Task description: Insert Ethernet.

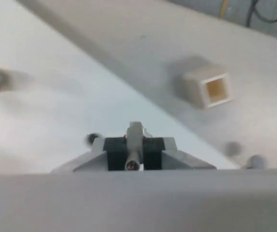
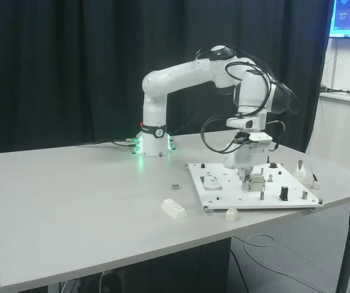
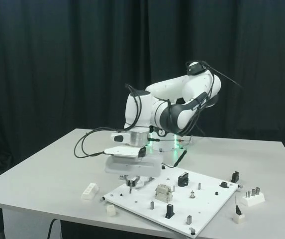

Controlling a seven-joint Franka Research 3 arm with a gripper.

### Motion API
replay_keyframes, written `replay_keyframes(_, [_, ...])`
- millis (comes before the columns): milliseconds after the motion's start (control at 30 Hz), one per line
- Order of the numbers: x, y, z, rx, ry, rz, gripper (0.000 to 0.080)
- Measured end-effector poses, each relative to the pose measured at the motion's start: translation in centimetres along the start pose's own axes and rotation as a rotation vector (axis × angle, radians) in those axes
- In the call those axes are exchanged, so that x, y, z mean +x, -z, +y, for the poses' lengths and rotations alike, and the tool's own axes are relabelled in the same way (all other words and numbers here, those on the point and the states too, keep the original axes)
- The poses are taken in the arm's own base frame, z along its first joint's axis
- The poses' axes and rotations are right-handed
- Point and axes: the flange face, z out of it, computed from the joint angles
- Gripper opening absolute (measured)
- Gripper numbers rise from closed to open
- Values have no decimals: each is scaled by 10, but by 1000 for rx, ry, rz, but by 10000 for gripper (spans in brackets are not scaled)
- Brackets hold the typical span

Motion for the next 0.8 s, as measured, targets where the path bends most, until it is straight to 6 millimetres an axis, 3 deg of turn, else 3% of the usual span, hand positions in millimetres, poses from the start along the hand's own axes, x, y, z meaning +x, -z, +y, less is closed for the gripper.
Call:
replay_keyframes(400, [-34,19,-38,19,-137,-112,67])
replay_keyframes(800, [-81,34,-78,-12,-272,-222,67])
